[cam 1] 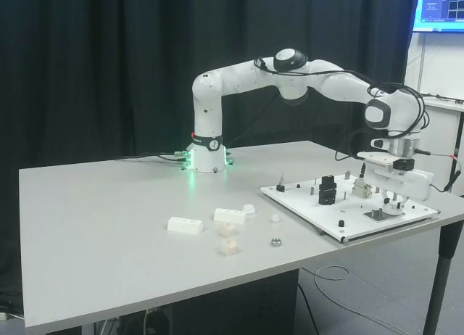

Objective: Remove large gear.

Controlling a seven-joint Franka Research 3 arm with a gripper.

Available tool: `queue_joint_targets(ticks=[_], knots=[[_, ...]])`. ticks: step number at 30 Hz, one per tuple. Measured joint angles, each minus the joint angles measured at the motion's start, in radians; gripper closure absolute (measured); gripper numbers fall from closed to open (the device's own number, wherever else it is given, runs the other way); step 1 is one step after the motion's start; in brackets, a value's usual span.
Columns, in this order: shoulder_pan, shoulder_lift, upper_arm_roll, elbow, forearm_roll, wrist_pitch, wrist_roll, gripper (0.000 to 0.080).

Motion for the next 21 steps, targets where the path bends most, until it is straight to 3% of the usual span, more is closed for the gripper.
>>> queue_joint_targets(ticks=[21], knots=[[-0.008, -0.011, -0.005, 0.010, 0.000, -0.025, 0.016, 0.0479]])
